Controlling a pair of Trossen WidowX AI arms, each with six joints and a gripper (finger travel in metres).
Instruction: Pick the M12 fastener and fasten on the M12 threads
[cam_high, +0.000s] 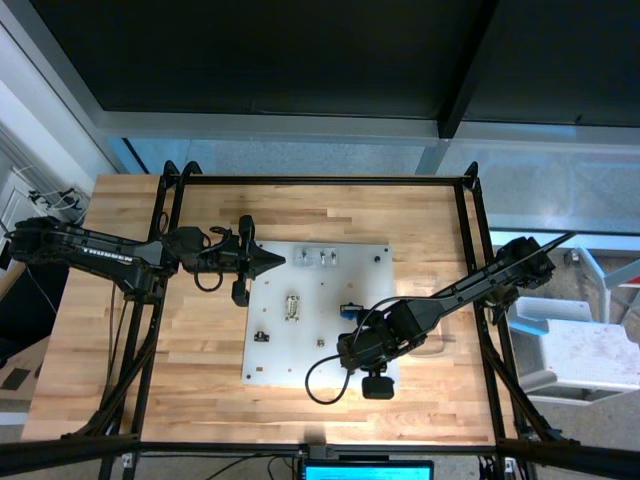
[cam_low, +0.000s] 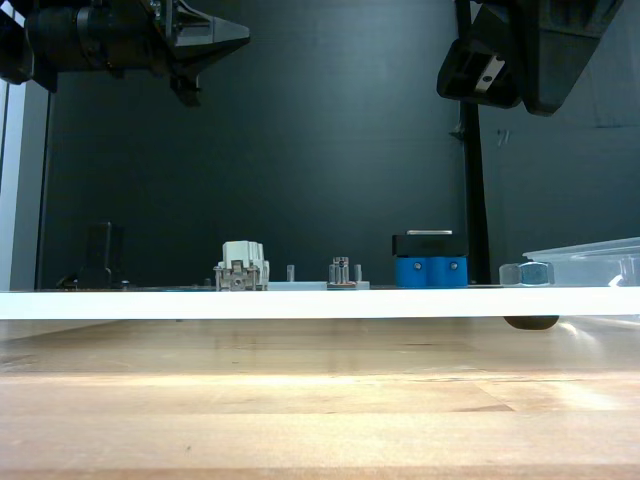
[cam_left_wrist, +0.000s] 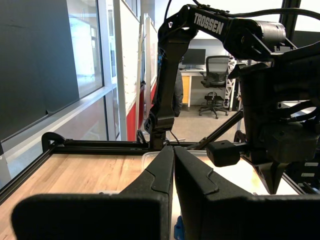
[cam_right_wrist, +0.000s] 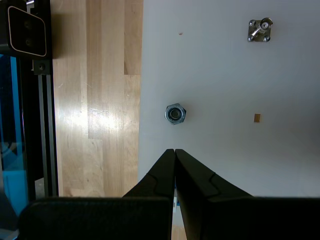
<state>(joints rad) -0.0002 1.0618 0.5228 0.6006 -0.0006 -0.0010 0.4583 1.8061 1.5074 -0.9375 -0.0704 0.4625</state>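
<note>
**Both grippers pinched together, nut on its stud**

The right gripper (cam_right_wrist: 174, 151) hangs above the white board (cam_right_wrist: 225, 75), its fingers together on nothing. Below it the M12 fastener (cam_right_wrist: 175, 114) sits on its stud, ribs hidden, at the board's near right edge, in front of the clear tray (cam_low: 590, 262). The left gripper (cam_high: 272, 261), fingers also together, hovers over the board's far left. A black frame (cam_high: 320, 181) rims the pale wooden table (cam_high: 420, 215), with a dark backdrop beyond.

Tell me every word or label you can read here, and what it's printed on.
"TROSSEN": white, on the right arm.
"TROSSEN": tiny, just legible, on the left arm.
Screen: too blurred to read.
None on the left end effector, shut over the white board's left edge, or the right end effector, shut over it near the nut.
</note>
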